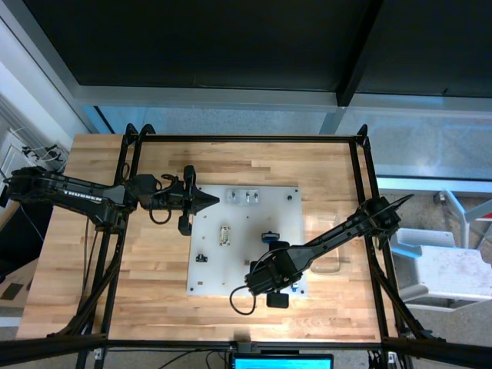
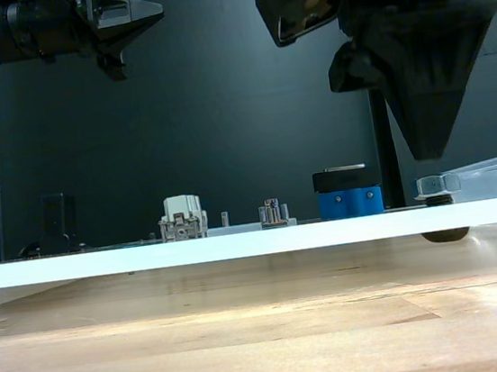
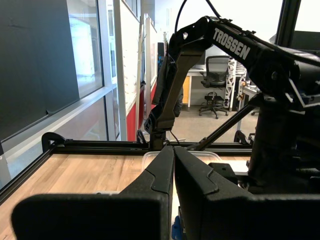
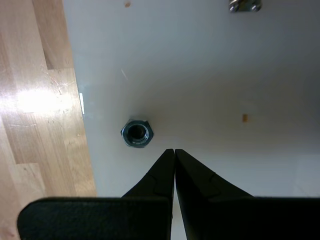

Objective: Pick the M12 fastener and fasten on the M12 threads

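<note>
The small silver M12 nut lies flat near the white board's near right edge, its dark bore facing up. In the low view the nut sits on a short black stud, the M12 threads, with a sliver of ribs showing below it. My right gripper is shut with nothing between its fingers, and its tips hang just above and slightly beside the nut, not touching it. In the high view the right gripper covers the nut and stud. My left gripper hovers shut over the board's far left edge.
A blue block with a black cap stands mid-board beside a thin black post. A grey connector and small metal fittings sit further left. A clear tray lies off the board's right edge.
</note>
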You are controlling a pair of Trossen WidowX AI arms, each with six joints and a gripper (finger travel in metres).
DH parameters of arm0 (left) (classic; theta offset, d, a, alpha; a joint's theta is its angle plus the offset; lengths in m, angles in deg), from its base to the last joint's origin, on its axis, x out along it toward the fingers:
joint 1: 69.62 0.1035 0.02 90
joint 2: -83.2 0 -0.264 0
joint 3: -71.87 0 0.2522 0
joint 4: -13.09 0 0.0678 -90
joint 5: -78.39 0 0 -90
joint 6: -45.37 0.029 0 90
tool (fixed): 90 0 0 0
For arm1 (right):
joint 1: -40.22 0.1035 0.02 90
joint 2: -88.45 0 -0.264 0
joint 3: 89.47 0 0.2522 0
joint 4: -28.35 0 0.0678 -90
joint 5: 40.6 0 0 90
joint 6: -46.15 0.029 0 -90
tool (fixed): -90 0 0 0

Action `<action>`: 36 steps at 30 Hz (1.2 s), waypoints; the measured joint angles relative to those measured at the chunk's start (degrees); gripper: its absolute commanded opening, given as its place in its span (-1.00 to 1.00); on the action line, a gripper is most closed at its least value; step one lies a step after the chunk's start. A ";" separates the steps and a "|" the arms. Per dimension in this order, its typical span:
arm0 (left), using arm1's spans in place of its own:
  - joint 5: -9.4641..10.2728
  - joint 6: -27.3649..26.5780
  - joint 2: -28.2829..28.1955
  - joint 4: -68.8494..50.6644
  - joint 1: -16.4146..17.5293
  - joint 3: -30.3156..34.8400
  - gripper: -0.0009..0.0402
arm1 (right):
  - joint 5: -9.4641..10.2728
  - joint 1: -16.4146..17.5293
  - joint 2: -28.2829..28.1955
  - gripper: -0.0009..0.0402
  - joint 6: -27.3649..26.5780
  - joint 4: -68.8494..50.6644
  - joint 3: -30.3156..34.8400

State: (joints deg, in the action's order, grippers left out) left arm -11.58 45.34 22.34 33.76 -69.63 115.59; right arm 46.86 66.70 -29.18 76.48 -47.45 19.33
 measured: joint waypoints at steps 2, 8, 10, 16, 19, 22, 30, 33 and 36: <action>0.00 0.00 0.00 -0.02 0.00 0.00 -0.96 | 0.50 0.09 0.00 -0.96 -0.02 1.18 -0.92; 0.00 -0.02 0.00 0.00 0.00 0.00 -0.96 | 0.98 0.13 0.00 -0.96 -0.24 3.93 -2.93; 0.00 0.00 0.02 0.00 0.00 -0.02 -0.96 | 1.29 0.13 0.00 -0.96 -0.28 5.44 -3.76; 0.00 0.00 0.02 0.00 0.00 0.00 -0.96 | 1.29 0.13 0.00 -0.96 -0.76 5.99 -3.98; 0.00 0.00 0.02 -0.02 0.00 0.00 -0.96 | 2.21 0.13 0.00 -0.96 -1.18 6.03 -3.98; 0.00 0.00 0.02 -0.02 0.00 0.00 -0.96 | 5.35 0.09 0.00 -0.96 -1.68 5.90 -3.98; 0.00 -0.02 0.02 -0.02 0.00 -0.02 -0.96 | 13.42 0.11 1.40 -0.96 -5.57 5.05 -4.00; 0.00 0.00 0.02 0.00 0.00 0.00 -0.96 | 9.29 0.13 1.66 -0.96 -3.74 4.26 -4.00; 0.00 0.00 0.02 -0.02 0.00 -0.02 -0.96 | 7.63 0.13 2.12 -0.96 -3.04 4.20 -4.00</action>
State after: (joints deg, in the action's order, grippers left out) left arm -11.58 45.34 22.36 33.74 -69.63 115.57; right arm 54.49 66.83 -27.06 73.44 -43.26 15.33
